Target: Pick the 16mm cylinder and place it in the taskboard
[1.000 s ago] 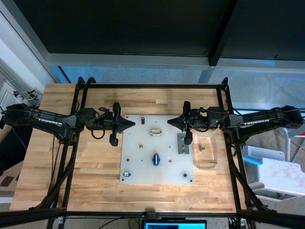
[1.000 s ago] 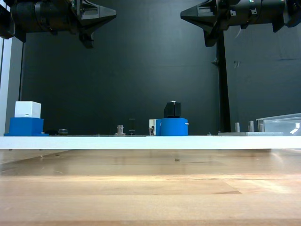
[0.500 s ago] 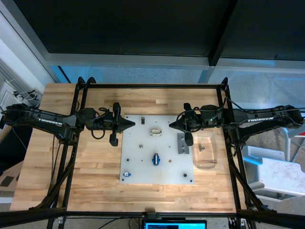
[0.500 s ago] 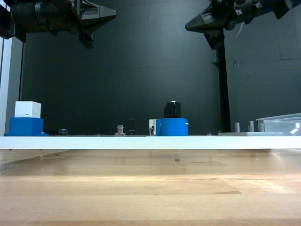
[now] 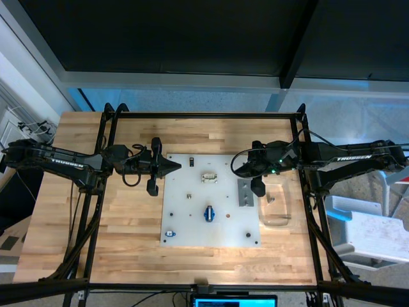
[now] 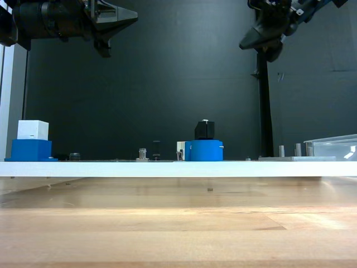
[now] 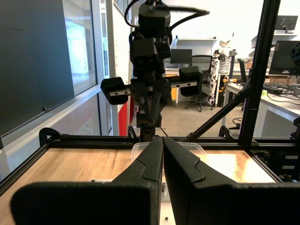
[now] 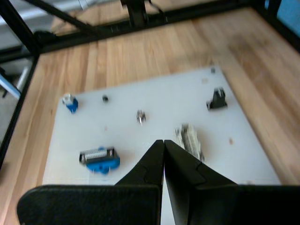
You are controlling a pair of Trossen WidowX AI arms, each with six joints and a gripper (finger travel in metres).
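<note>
Black Trossen left gripper [image 5: 176,165], right gripper [image 6: 243,44] aloft

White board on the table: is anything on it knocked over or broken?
Nothing stands out. The white board lies flat, and nothing on it has tipped. The left pincer hangs shut above the board's left edge; the right pincer, also shut, hangs high over its right side, tipped downward.

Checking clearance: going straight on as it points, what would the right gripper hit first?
Probably the taskboard, beside the beige connector; depth is unclear. The right gripper, shut, tilts down high above it; the left gripper, shut, hangs over its left edge.
</note>
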